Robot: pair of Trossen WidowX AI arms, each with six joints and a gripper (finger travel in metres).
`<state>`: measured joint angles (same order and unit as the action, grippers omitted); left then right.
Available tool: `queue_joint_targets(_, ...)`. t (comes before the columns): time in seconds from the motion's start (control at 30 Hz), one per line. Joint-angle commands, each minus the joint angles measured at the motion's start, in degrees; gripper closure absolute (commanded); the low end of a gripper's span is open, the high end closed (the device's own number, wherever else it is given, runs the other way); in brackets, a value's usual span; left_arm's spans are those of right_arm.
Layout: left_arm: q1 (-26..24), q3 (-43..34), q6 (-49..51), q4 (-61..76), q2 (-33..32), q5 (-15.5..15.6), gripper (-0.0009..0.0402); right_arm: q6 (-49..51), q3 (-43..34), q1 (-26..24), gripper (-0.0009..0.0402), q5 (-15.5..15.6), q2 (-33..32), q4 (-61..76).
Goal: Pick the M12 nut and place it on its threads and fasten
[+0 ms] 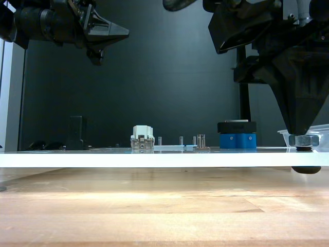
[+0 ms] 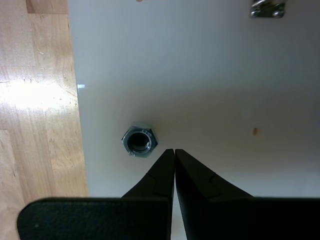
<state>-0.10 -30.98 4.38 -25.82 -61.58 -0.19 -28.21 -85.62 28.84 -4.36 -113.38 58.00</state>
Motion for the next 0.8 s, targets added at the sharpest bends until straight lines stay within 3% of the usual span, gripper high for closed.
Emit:
queue_joint_targets(0.03, 0.02, -0.02, -0.02, -0.02, -0.02, 0.00, 0.0393, 0.00, 0.00, 0.07, 0.0393, 2.69, -0.46, -0.70)
queue_joint_targets(0.17, 0.02, -0.02, -0.02, 0.00, -0.02, 0.00, 0.0393, 0.94, 0.00, 0.07, 0.0393, 11.98, -0.48, -1.36)
queue_joint_targets(0.23, 0.02, -0.02, 0.00, -0.07, -0.02, 0.00, 0.0393, 1.79, 0.00, 0.07, 0.0393, 13.46, -0.37, -0.96)
queue_joint_targets(0.3, 0.00, -0.02, -0.02, 0.00, -0.02, -0.02, 0.0393, 1.92, 0.00, 0.07, 0.0393, 11.58, -0.13, -0.15)
queue_joint_targets(0.43, 0.02, -0.02, -0.02, -0.02, -0.02, 0.00, 0.0393, 0.26, 0.00, 0.09, 0.0393, 2.49, 0.33, 1.22)
queue_joint_targets(0.5, 0.02, -0.02, 0.00, -0.02, -0.02, 0.00, 0.0393, -1.01, 0.00, 0.09, 0.0393, -0.61, 0.59, 1.60)
queue_joint_targets(0.57, 0.02, -0.02, -0.02, -0.02, -0.02, 0.00, 0.0393, -1.51, 0.00, 0.07, 0.0393, -2.12, 0.90, 1.51)
queue_joint_targets(0.8, 0.02, -0.02, -0.02, -0.02, -0.02, 0.00, 0.0393, -1.40, 0.11, 0.11, 0.0393, -2.16, 0.46, 0.13)
